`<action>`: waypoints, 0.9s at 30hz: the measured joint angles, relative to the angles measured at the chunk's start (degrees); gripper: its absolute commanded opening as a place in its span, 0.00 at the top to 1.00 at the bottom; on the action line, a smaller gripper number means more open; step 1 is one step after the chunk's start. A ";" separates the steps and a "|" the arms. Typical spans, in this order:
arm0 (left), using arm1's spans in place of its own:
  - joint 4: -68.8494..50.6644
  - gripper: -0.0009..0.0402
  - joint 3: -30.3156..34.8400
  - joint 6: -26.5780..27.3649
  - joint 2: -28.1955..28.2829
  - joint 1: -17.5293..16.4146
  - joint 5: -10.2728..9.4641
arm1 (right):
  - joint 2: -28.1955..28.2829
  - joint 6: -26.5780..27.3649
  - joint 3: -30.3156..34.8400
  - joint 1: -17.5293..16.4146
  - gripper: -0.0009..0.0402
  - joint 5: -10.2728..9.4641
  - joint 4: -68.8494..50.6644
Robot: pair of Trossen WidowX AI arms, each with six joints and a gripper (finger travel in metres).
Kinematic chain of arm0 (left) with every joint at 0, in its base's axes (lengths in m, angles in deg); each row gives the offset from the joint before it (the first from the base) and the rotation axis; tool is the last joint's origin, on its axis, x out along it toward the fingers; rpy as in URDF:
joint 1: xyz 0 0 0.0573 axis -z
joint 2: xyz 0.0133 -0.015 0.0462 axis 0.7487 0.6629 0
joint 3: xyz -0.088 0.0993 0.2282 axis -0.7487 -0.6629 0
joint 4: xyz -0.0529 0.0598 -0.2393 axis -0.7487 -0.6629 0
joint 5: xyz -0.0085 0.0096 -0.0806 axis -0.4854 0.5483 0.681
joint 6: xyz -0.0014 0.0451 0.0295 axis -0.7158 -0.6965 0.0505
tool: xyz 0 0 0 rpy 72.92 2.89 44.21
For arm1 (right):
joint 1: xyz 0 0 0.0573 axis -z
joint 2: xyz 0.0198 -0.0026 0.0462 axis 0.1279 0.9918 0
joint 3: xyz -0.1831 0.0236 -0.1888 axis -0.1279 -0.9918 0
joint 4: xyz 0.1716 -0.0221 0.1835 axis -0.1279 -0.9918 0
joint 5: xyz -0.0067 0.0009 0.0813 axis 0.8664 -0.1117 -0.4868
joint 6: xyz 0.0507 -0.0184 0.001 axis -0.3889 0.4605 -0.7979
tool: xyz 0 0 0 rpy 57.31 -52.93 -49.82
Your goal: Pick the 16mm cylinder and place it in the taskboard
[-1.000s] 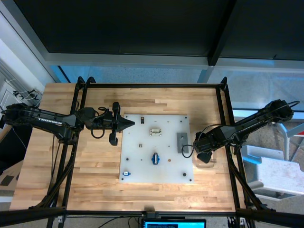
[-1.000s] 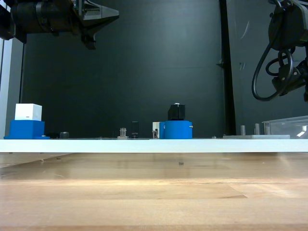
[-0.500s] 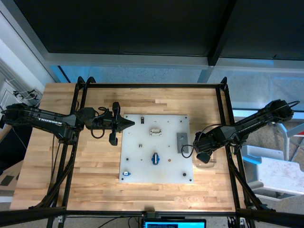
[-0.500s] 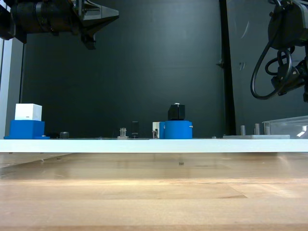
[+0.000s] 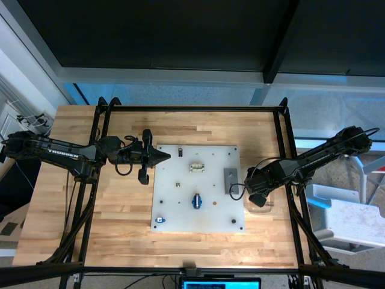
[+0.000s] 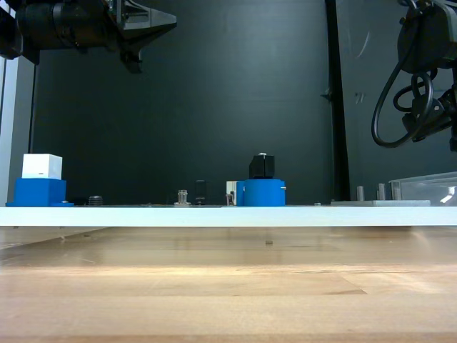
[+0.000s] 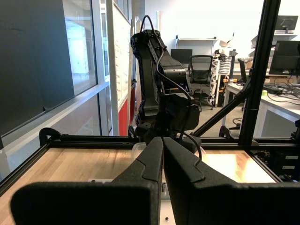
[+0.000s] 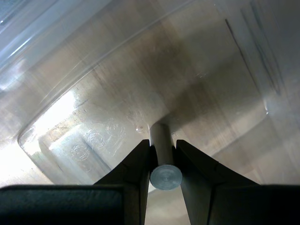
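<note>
- Right gripper (image 8: 162, 149): narrowed onto the 16mm cylinder (image 8: 165, 174), which is clamped between the 2 fingers (image 8: 136, 161), with its round flat end facing the wrist camera.
- Behind the cylinder, the floor of the clear plastic tray (image 8: 70, 136) is seen. Whether the peg's far end touches that floor cannot be told.
- In the high view, the right gripper (image 5: 257, 198) is pointed down over the tray (image 5: 270, 208), just beside the right edge of the taskboard (image 5: 180, 205). The cylinder itself is hidden there by the gripper.
- Taskboard: laid flat on the wooden surface (image 5: 108, 229), between the 2 arms. A grey block (image 5: 231, 179) is noted near its right edge, a blue fitting (image 5: 197, 200) near its middle and a blue-and-white piece (image 5: 159, 220) at its near left corner.
- Left gripper (image 5: 162, 155): held level, well above the surface, over the board's far left corner and pointed toward the right arm. In the left wrist view its fingers (image 7: 150, 159) are pressed together at the tips, with nothing between them.
- In the low view, the left gripper (image 6: 161, 20) is seen high above the board edge (image 6: 228, 214), and the tray (image 6: 425, 187) at the right.
</note>
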 measured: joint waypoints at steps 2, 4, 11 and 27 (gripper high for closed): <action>0.02 0.98 -0.02 0.00 0.00 0.00 0.00 | 0.00 0.02 0.00 0.00 0.91 0.00 0.00; 0.00 0.98 -0.02 0.00 -0.02 0.00 -0.02 | 0.00 0.02 0.00 0.00 0.92 0.00 0.00; 0.02 0.98 0.00 0.00 -0.02 0.00 -0.02 | -0.02 0.04 0.48 0.00 0.92 -0.02 -0.07; 0.00 0.98 0.00 0.00 0.00 0.00 0.00 | -1.03 0.33 5.29 -0.02 0.92 -0.20 -6.88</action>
